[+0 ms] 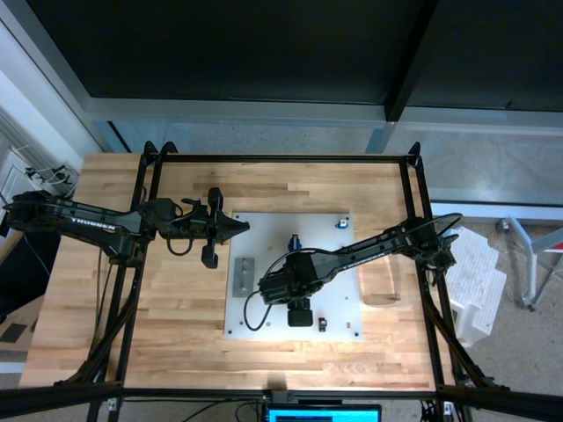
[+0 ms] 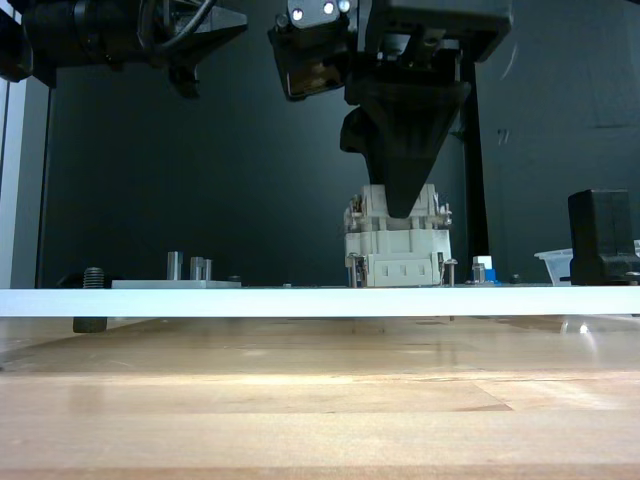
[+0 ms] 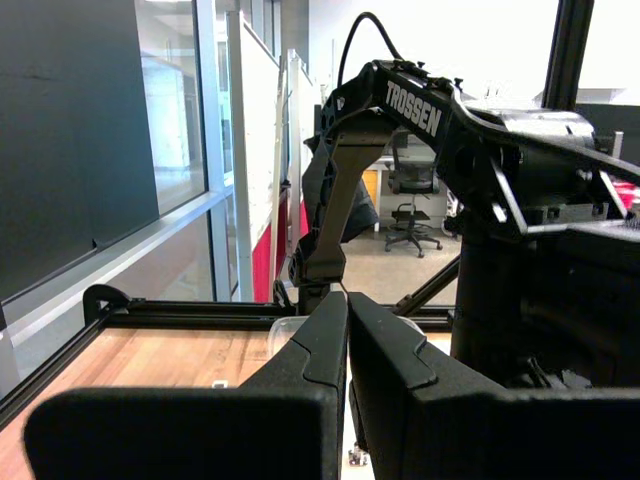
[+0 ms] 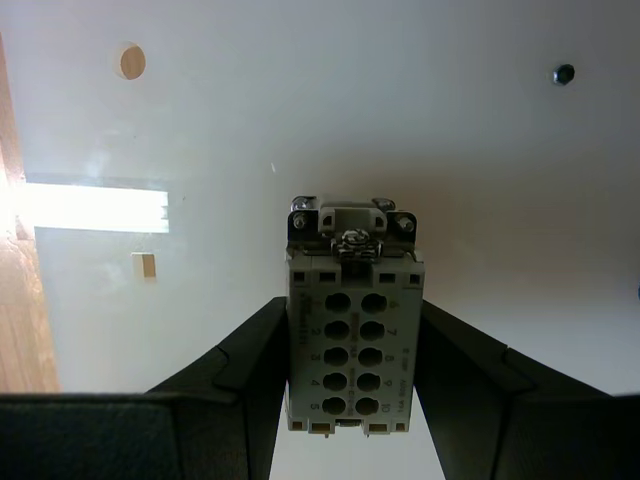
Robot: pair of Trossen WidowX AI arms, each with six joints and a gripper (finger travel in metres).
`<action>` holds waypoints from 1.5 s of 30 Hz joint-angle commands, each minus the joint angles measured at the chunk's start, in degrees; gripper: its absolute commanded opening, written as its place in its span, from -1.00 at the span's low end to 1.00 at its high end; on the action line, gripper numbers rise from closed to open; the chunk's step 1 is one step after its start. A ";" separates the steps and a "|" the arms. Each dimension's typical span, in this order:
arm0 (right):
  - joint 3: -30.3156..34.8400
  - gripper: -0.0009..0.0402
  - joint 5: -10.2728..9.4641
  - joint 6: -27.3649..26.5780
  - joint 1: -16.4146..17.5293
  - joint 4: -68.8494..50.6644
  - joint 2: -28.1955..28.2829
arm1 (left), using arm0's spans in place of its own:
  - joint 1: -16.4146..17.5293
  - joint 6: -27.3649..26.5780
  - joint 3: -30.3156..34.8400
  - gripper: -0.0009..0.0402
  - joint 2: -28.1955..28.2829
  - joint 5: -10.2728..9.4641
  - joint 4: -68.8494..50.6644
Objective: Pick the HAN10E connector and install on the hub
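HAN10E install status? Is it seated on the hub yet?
Pick done: right gripper is shut on the grey-beige rectangular ten-hole connector. In hand: low view shows it stacked on the beige rectangular socket hub; full seating unclear. To do: press home, release. Left gripper shut, raised at the left.

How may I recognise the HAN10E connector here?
Over the middle of the white board, the right gripper points down; the left gripper hangs shut above the board's left edge. The HAN10E connector is the beige block in the right jaws, alone showing ten numbered holes.
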 commanded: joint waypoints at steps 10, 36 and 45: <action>-2.78 -0.91 0.48 -0.90 -0.37 2.86 0.11 | 0.00 0.00 0.02 -0.96 0.00 0.02 0.02; -2.89 -0.27 2.01 -1.44 -0.35 2.91 -2.69 | 0.00 0.00 0.02 -0.96 0.00 0.02 0.00; -2.91 0.09 1.79 -1.05 -0.26 2.62 -4.61 | 0.00 0.00 0.02 -0.96 0.00 0.02 0.02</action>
